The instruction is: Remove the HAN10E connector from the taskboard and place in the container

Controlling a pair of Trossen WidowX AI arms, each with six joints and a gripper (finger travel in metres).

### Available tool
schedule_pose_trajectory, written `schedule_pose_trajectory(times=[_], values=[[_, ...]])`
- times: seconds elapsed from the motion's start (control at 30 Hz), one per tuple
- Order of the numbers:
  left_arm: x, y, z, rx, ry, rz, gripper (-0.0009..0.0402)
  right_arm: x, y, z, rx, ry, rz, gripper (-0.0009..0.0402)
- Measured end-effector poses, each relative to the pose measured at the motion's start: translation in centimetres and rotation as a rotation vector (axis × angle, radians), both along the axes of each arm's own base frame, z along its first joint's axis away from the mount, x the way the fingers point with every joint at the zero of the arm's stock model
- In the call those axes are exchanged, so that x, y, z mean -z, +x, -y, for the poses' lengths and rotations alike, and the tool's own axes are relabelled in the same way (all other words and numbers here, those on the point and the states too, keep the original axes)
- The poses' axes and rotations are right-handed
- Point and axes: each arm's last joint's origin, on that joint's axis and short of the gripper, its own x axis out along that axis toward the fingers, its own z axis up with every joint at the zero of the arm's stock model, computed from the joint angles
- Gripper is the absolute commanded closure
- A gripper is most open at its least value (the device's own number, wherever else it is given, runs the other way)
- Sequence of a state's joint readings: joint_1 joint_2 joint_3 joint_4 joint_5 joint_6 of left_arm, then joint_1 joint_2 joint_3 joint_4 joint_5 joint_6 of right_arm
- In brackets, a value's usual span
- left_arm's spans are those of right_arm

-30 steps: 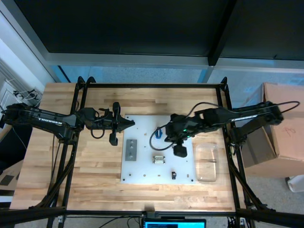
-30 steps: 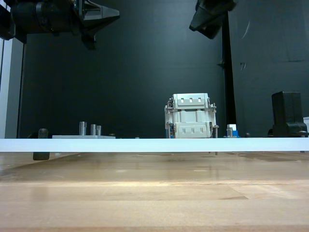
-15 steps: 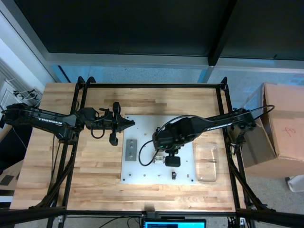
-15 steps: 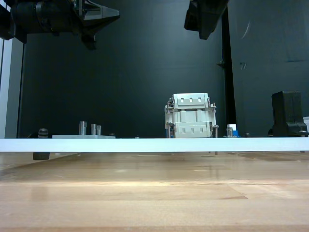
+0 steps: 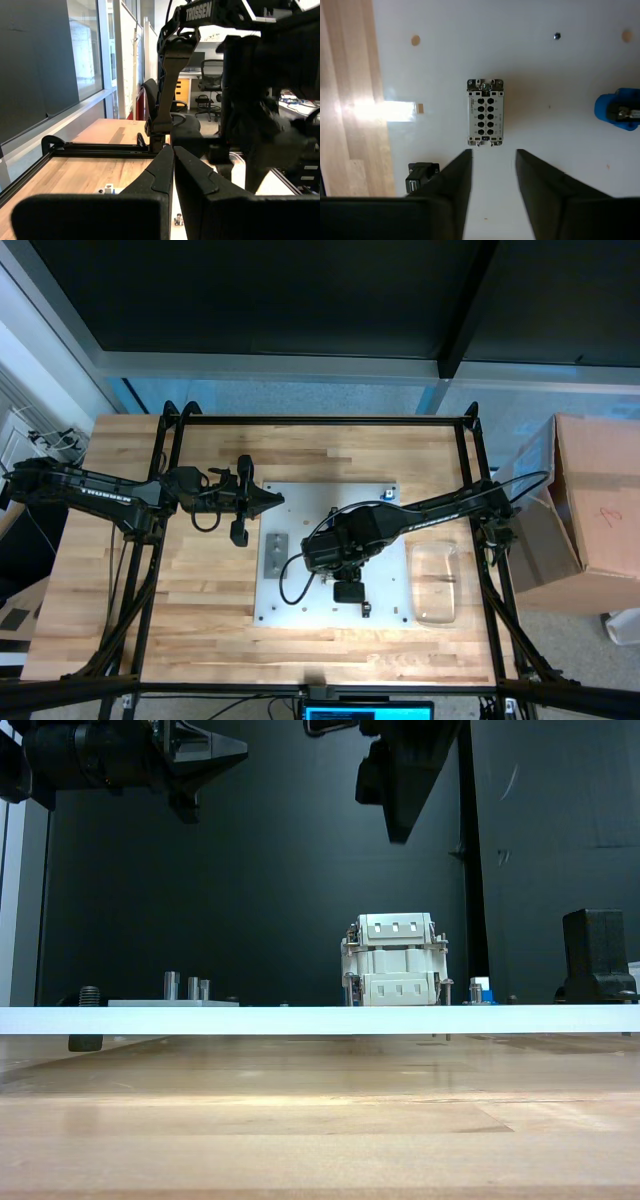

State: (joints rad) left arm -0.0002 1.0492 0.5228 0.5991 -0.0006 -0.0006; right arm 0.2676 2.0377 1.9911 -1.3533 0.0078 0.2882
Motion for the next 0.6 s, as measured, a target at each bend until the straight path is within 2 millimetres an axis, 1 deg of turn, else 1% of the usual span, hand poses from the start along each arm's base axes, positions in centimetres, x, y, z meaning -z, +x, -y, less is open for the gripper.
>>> schedule_pose_trajectory(times=[0.17,0.3,0.43,0.6], values=[[0.0,0.0,0.0,0.000,0.000,0.000,0.0393,1.1,0.6,-0.3,0.004,-0.004,-0.019,0.0143],[0.0,0.0,0.0,0.000,0.000,0.000,0.0393,1.6,0.9,-0.4,0.006,0.000,-0.005,0.0097],[0.0,0.0,0.0,0.000,0.000,0.000,0.0393,1.7,1.0,-0.4,0.006,0.003,0.003,0.0076],[0.0,0.0,0.0,0.000,0.000,0.000,0.0393,2.3,1.1,-0.6,0.007,0.006,0.012,0.0075]])
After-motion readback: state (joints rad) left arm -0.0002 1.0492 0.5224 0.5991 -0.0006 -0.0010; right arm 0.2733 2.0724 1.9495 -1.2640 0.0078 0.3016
